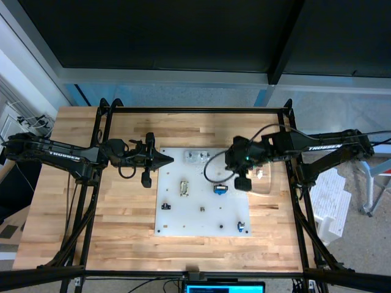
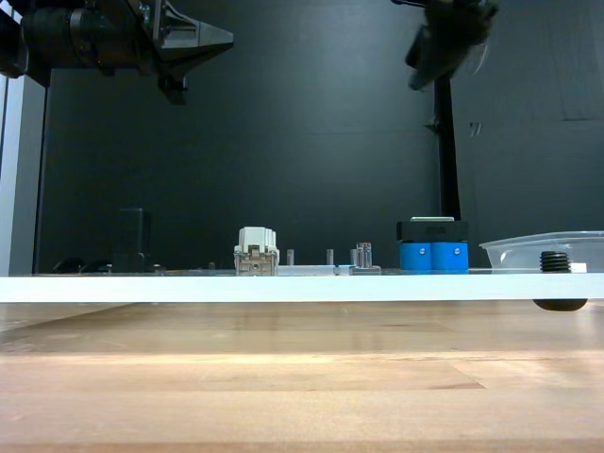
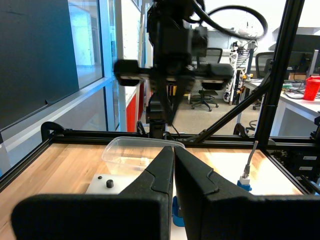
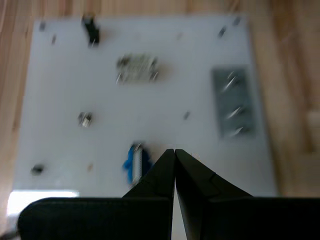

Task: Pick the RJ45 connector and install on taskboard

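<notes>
The taskboard point(image 1: 195, 213) is a white square panel in the middle of the table, seen edge-on in the low view point(image 2: 283, 286). My right gripper point(image 1: 239, 177) hangs high above the board's right part, pointing down. In its wrist view the fingers point(image 4: 174, 152) are shut tip to tip over the white panel point(image 4: 150, 115), with nothing showing between them. My left gripper point(image 1: 166, 160) hovers at the board's left edge, pointing right, and its fingers point(image 3: 173, 150) are pressed together and empty. I cannot make out the RJ45 connector in any view.
A clear plastic dish point(image 1: 263, 181) sits at the board's right edge, also in the left wrist view point(image 3: 140, 152). Mounted on the board are a beige part point(image 2: 257, 253), blue blocks point(image 2: 434, 255) and a silver plate point(image 4: 232, 102). A black frame point(image 1: 98, 183) surrounds the table.
</notes>
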You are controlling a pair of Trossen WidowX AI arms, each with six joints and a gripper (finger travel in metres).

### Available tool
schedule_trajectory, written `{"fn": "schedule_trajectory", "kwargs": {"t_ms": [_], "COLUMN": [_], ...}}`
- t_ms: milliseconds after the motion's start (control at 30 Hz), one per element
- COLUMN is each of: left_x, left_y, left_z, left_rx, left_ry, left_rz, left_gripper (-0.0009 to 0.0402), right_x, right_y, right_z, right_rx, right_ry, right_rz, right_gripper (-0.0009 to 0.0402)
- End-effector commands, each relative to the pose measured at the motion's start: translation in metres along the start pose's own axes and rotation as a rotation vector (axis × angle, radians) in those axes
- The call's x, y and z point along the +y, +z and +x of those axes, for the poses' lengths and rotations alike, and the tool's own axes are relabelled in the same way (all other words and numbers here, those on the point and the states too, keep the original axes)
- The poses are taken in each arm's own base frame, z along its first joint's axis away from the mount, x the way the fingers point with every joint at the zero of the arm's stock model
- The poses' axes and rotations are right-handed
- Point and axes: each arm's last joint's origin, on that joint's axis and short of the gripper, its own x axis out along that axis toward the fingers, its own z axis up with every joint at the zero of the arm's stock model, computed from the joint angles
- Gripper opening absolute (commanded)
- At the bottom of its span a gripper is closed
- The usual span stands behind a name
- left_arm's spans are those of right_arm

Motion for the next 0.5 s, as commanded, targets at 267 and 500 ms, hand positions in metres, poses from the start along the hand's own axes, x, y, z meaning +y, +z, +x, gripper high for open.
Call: {"fn": "schedule_trajectory", "kwargs": {"t_ms": [267, 500], "left_x": [0.000, 0.000], "left_y": [0.000, 0.000], "left_z": [0.000, 0.000], "left_rx": [0.000, 0.000], "left_ry": [0.000, 0.000], "left_rz": [0.000, 0.000], "left_gripper": [0.0000, 0.0000], "right_x": [-0.022, -0.026], "right_y": [0.009, 0.002], "right_z": [-0.011, -0.004], "right_rx": [-0.266, -0.498], "right_ry": [-0.040, -0.034], "right_rz": [-0.024, -0.009], "right_gripper": [0.0000, 0.0000]}}
